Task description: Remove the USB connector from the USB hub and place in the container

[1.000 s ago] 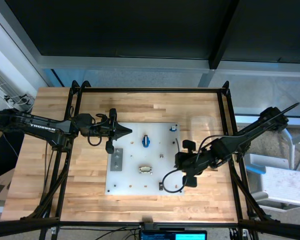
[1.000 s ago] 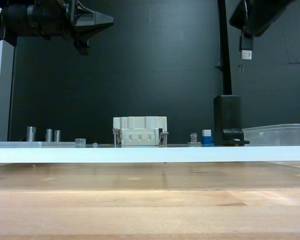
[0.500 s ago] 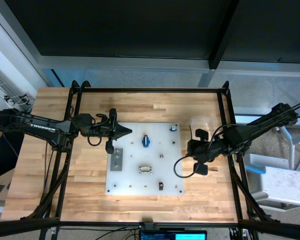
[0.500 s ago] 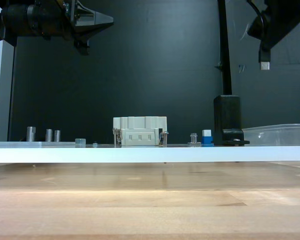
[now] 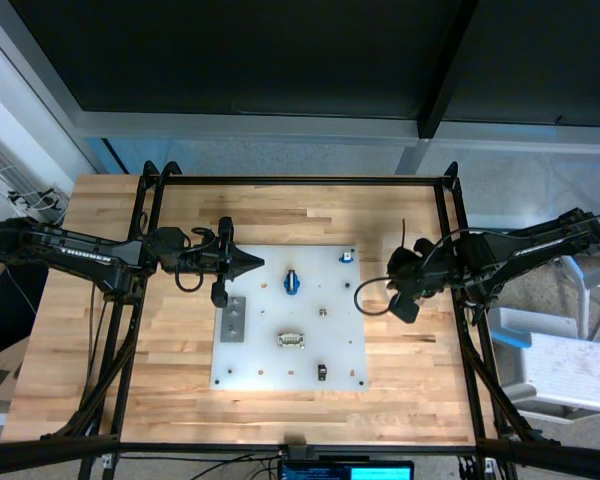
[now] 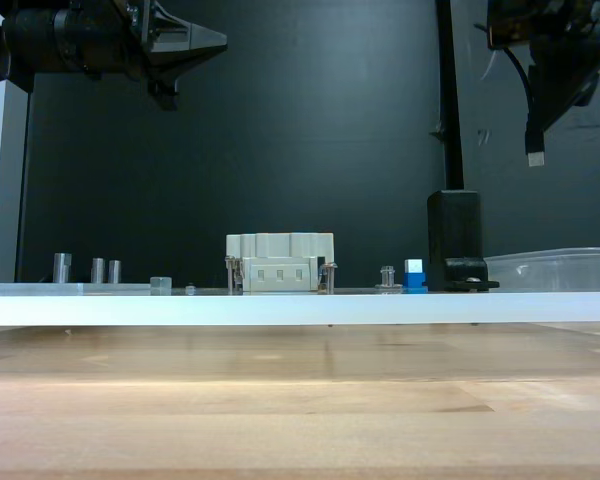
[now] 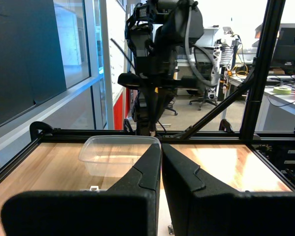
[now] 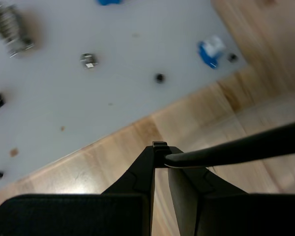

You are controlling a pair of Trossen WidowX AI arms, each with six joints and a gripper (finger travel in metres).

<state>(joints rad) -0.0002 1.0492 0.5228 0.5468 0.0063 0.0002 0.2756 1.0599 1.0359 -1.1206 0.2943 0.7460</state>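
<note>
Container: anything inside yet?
The container looks empty; its near corner is hidden behind the left hand, parked over the board. The USB connector hangs from the right hand, above it.

Clear glossy plastic container, matt white board, smooth pale wood table.

Right gripper and USB connector farther back, seemingly nearer the container.

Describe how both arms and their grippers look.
Both arms are matte black, slim, jointed links. The left arm carries white TROSSEN lettering; black cables loop along the right arm. The left gripper, over the white board's far-left corner, and the right gripper, past its right edge, have black wedge-shaped fingers tapering to tips.
</note>
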